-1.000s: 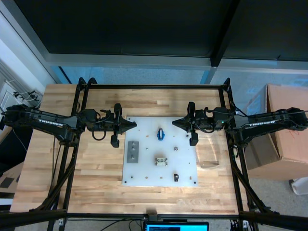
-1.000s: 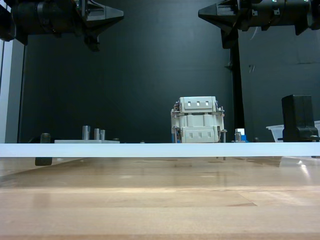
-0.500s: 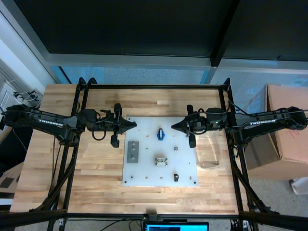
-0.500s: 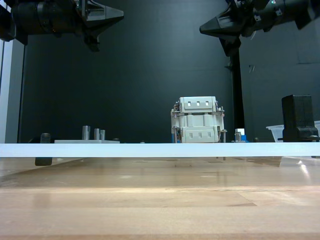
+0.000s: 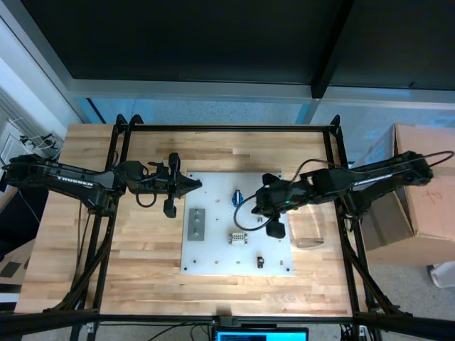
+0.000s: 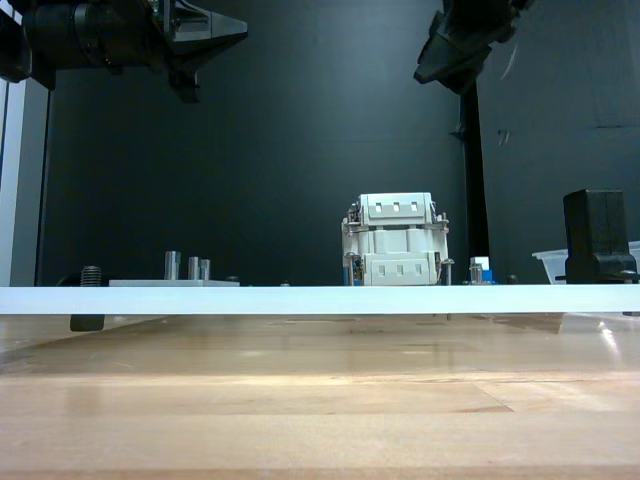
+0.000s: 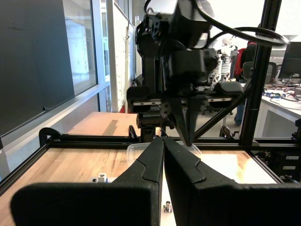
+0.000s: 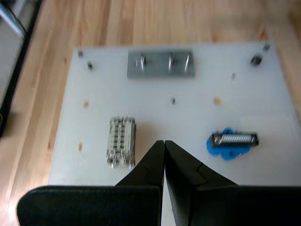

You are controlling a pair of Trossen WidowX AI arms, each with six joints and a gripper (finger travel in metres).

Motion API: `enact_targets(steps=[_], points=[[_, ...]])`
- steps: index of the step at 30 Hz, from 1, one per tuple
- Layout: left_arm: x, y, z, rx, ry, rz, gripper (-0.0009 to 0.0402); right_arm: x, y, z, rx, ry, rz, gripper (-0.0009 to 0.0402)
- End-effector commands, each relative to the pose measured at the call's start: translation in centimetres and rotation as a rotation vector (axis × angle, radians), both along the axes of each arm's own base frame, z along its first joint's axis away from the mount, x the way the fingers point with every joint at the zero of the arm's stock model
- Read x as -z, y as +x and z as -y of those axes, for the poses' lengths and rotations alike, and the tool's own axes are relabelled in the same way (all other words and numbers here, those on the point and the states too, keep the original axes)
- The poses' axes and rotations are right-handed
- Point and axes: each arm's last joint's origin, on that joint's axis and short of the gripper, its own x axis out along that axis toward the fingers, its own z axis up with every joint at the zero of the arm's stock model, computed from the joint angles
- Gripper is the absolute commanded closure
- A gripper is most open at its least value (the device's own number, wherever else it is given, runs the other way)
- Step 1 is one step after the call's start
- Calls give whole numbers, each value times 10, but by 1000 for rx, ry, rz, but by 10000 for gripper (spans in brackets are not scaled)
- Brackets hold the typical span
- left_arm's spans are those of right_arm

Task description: Remove the HAN10E connector from the taskboard and place in the container

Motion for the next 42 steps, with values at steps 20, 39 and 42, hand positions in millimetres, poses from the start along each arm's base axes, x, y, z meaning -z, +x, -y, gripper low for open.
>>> enact_targets(steps=[20, 39, 42], points=[[0, 0, 0, 0, 0, 0, 393, -14, 81, -33, 12, -66, -413, 282], [0, 0, 0, 0, 0, 0, 393, 26, 113, -47, 16, -78, -549, 20], [0, 0, 0, 0, 0, 0, 393, 36, 117, -49, 15, -85, -573, 11]])
